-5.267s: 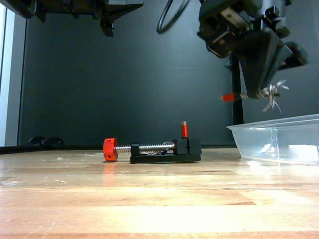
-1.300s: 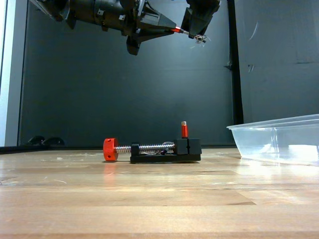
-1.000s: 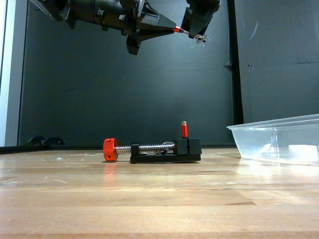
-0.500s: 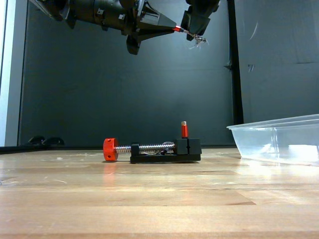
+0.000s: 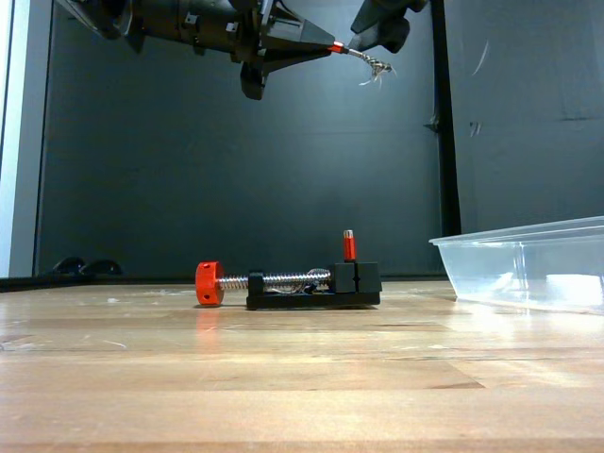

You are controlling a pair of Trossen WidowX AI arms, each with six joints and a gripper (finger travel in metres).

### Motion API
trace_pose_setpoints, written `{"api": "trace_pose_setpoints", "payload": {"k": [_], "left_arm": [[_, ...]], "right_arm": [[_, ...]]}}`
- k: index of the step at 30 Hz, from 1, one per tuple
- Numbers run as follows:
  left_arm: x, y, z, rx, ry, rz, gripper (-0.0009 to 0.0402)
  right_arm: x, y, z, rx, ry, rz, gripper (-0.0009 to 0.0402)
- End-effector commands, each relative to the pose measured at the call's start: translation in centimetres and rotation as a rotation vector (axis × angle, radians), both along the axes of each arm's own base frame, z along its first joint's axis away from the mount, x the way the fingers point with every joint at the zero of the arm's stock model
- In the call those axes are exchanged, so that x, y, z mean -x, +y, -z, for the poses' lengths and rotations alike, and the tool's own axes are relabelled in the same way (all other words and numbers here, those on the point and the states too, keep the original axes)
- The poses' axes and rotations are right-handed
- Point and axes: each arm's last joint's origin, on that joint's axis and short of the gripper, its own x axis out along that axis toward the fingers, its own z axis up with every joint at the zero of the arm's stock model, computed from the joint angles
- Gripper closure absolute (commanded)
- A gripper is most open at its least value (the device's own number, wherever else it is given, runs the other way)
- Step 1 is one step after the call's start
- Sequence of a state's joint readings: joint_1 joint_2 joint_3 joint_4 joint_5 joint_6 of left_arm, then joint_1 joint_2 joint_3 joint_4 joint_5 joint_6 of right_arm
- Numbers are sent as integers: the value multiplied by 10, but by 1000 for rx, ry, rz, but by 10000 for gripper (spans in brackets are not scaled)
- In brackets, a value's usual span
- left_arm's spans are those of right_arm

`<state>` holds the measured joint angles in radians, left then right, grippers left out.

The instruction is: Pick the rca connector and install on the hub

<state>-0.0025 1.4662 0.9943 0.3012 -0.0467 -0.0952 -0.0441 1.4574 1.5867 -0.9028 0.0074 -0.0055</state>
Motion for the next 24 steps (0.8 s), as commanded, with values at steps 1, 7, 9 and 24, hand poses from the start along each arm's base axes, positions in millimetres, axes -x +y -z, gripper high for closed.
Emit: {"api": "trace_pose_setpoints", "payload": {"k": [1,7,9,24], "left_arm": [[0,0,-2,0,-18,-7,374],[-1,1,-7,-1,-71,-15,374],[-1,1,-8,-3,-81,-27,374],[-1,1,-20,-1,-211,-34,374]], "right_arm": [[9,1,6,-12,-122,14,220],[25,3,17,-35,-364,32,220],[29,3,22,-46,-441,37,220],[41,5,51,-76,-746,38,220]]}}
